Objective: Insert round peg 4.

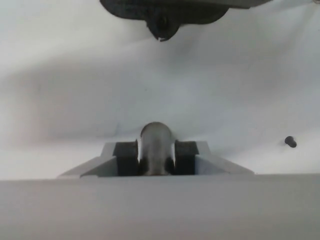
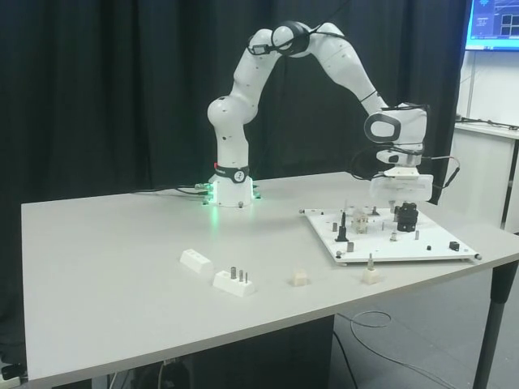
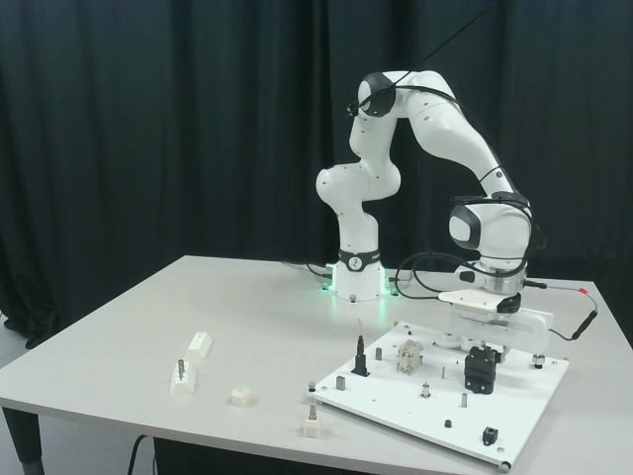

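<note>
Wrist view: pincer (image 1: 156, 159) closed on round peg (image 1: 155, 145), its black pads tight on both sides, peg's long axis pointing down at white board (image 1: 75, 90); target hole not visible, black fixture (image 1: 165, 15) cut off at 12 o'clock

First room view: pincer (image 2: 405, 217) low over board (image 2: 422, 251); peg hidden

Second room view: pincer (image 3: 482, 368) at board's (image 3: 396, 406) far side; peg unreadable

Even overhead light is falling across the worktop (image 2: 122, 251) in both room views, leaving only faint shadows under the small blocks, while the black curtain (image 3: 148, 129) behind is staying dark. Green light is glowing at the arm's base (image 2: 230, 193). In the wrist view, a soft shadow is spreading over the white board (image 1: 75, 65), and nearby parts are looking blurred.
</note>
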